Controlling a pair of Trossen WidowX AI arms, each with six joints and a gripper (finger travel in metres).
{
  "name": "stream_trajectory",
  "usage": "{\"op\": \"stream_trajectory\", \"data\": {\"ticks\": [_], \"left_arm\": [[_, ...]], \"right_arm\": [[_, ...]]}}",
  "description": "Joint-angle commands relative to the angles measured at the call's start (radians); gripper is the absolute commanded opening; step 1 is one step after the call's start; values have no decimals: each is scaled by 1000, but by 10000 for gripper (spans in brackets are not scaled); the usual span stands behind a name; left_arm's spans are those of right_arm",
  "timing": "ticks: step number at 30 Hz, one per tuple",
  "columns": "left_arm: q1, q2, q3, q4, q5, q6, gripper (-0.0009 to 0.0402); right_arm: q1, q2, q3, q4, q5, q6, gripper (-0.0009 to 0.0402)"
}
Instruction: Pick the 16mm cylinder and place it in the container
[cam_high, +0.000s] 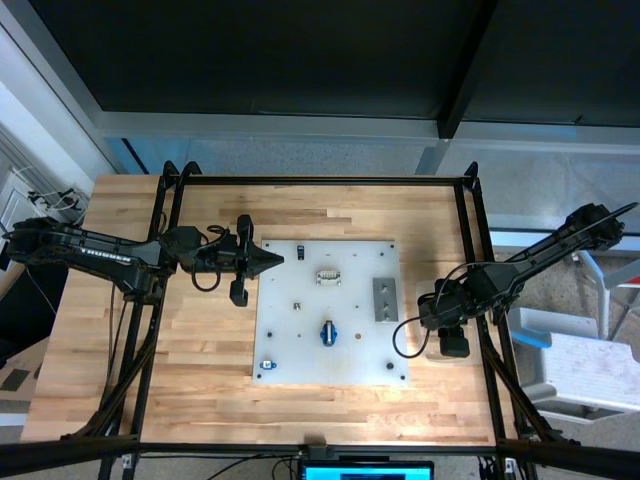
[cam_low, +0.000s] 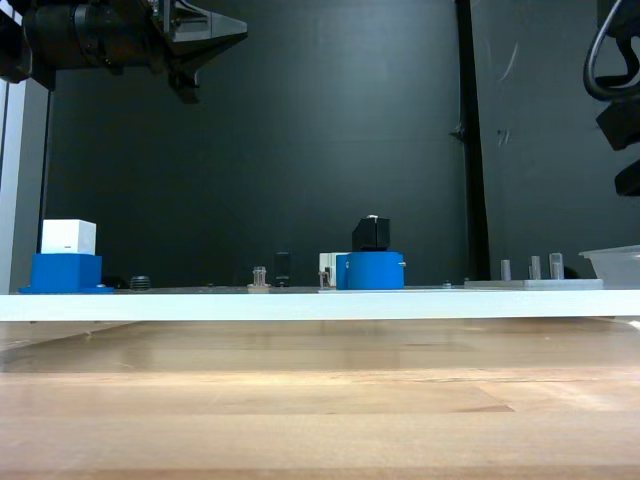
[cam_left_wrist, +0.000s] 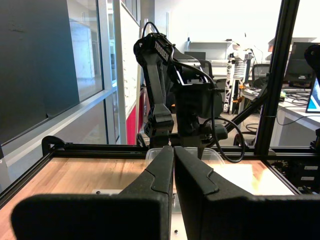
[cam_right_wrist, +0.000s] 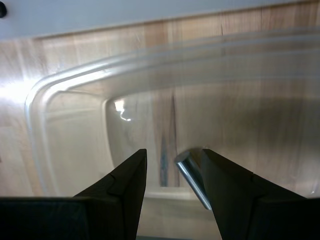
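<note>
Over the container (cam_right_wrist: 65, 90) the right gripper (cam_right_wrist: 173, 152) hung spread, 16mm cylinder (cam_right_wrist: 192, 180) (likely light, stiff, slippery; pinch mid-length) touching one jaw; left gripper (cam_left_wrist: 173, 150) closed, well apart from it.

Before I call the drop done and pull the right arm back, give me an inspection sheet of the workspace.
Surface: wooden table carrying a white square board.
Job's things: 16mm cylinder tilted over the floor of the clear container, beside one finger of the right gripper; cannot tell whether it rests on the floor.
Clutter: blue upright piece, grey rectangular block and white cube on a blue base, all on the board.
Grippers: right gripper open above the container; left gripper shut, raised at the board's left edge.
Cables: black cable loop by the right arm's wrist.
Surroundings: black frame, monitor at the near edge.
</note>
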Motion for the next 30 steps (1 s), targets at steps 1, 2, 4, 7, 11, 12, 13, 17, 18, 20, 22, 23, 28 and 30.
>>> {"op": "stream_trajectory", "data": {"ticks": [1,2,4,7,11,12,13,17,18,20,22,23,28,30], "left_arm": [[0,0,0,0,0,0,0],[0,0,0,0,0,0,0],[0,0,0,0,0,0,0],[0,0,0,0,0,0,0],[0,0,0,0,0,0,0],[0,0,0,0,0,0,0],[0,0,0,0,0,0,0],[0,0,0,0,0,0,0],[0,0,0,0,0,0,0],[0,0,0,0,0,0,0],[0,0,0,0,0,0,0],[0,0,0,0,0,0,0],[0,0,0,0,0,0,0],[0,0,0,0,0,0,0]], "right_arm": [[1,0,24,-24,23,-1,149],[1,0,30,-34,24,-3,149],[1,0,43,-50,24,-3,149],[1,0,66,-60,26,-6,149],[2,0,103,-88,43,-9,149],[2,0,114,-96,51,-9,149],[2,0,124,-102,51,-10,149],[2,0,150,-107,60,-11,149],[2,0,153,-107,60,-11,149],[2,0,154,-107,60,-11,149],[2,0,154,-107,60,-10,149],[2,0,154,-107,60,-10,149],[3,0,154,-106,60,-10,149],[2,0,154,-106,60,-10,149]]}}
